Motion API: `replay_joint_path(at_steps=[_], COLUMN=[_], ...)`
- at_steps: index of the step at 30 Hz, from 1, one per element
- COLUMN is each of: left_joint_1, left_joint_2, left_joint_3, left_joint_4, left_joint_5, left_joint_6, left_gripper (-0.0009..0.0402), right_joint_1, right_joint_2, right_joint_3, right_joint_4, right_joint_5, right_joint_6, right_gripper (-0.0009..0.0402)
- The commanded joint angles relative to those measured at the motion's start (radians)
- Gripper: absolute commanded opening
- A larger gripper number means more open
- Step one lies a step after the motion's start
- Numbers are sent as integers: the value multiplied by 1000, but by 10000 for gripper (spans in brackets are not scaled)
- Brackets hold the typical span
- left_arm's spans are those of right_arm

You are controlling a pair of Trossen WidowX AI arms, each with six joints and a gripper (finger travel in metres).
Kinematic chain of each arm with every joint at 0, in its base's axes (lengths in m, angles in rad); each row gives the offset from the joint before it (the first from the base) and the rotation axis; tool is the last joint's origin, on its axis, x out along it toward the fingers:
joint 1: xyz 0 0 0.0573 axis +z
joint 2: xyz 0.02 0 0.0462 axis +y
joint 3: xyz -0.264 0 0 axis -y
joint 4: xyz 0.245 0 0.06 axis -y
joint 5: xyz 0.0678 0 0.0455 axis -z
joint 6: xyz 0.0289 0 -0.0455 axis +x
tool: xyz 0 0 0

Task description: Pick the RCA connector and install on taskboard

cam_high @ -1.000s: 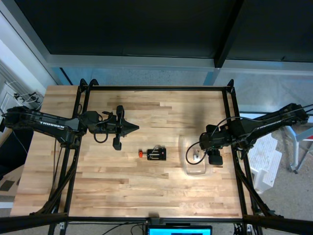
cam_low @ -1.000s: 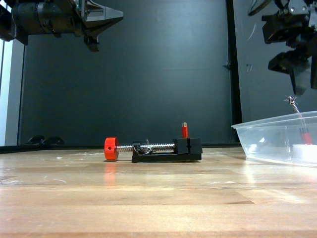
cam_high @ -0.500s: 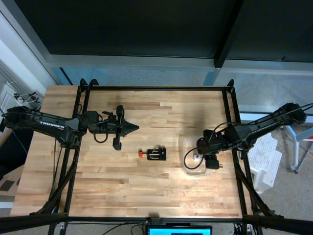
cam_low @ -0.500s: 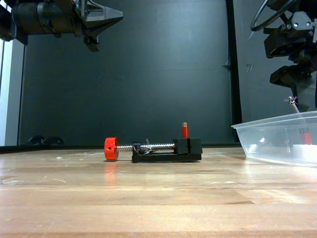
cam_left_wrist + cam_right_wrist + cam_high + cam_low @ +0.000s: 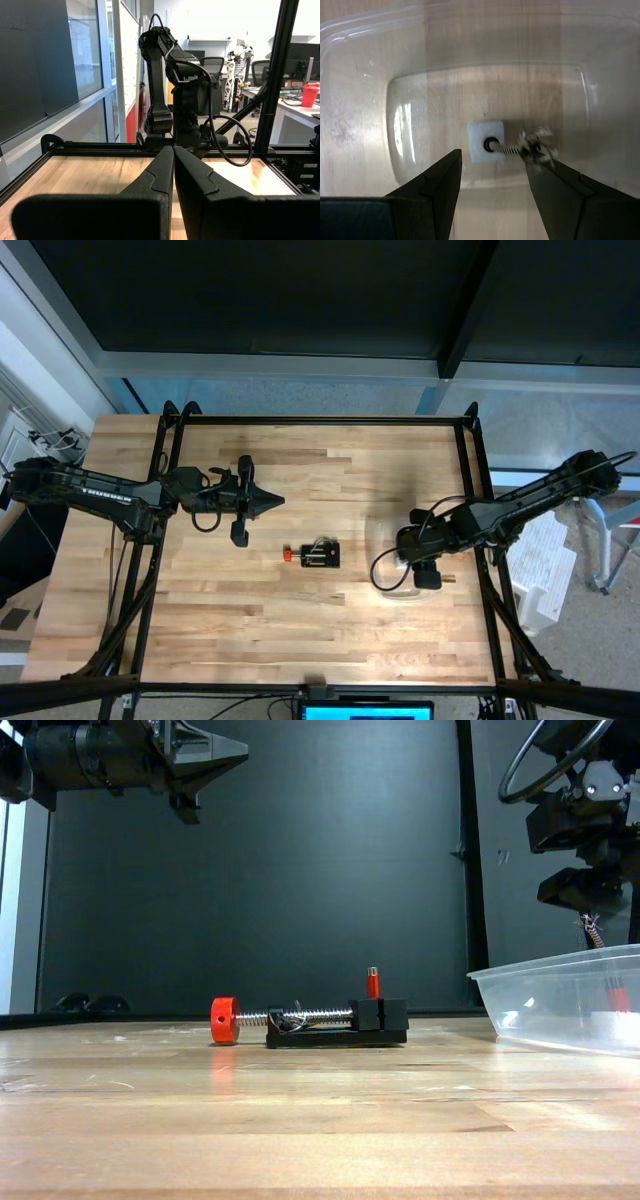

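Observation:
The taskboard (image 5: pixel 322 556) is a small black block with a red knob (image 5: pixel 287 555), lying mid-table; the low view shows the taskboard (image 5: pixel 336 1025) side-on. The RCA connector (image 5: pixel 536 149) is a tiny dark metallic piece on a springy lead inside the clear tray, beside a small white cube (image 5: pixel 485 141). My right gripper (image 5: pixel 493 160) hangs open straight above them, its fingers either side of the cube and lead, touching nothing. Over the tray in the high view is the right gripper (image 5: pixel 406 558). My left gripper (image 5: pixel 173 148) is shut and empty, held high at the table's left (image 5: pixel 276 501).
The clear plastic tray (image 5: pixel 386 589) sits right of the taskboard, its wall (image 5: pixel 560 988) rising above the tabletop. A black frame (image 5: pixel 320 421) rims the table. Bare wood lies between taskboard and tray.
The right arm has swung slightly left and lowered its open gripper toward the tray. The left arm and the taskboard have not moved.

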Motion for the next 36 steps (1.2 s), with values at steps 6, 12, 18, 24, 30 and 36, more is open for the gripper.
replay_joint_path(at_steps=[6,12,18,24,30,36], left_joint_1=[0,0,0,0,0,0], left_joint_2=[0,0,0,0,0,0], left_joint_3=[0,0,0,0,0,0], left_joint_4=[0,0,0,0,0,0], left_joint_5=[0,0,0,0,0,0], left_joint_6=[0,0,0,0,0,0], left_gripper=[0,0,0,0,0,0], right_joint_1=[2,3,4,5,6,8], right_joint_2=[31,31,31,31,31,31], right_joint_3=[-44,-63,-66,-66,-74,-83], right_joint_4=[79,110,114,114,125,140], right_joint_5=[-3,1,23,23,21,15], right_joint_6=[6,13,23,21,17,17], right_gripper=[177,176,176,162,135,120])
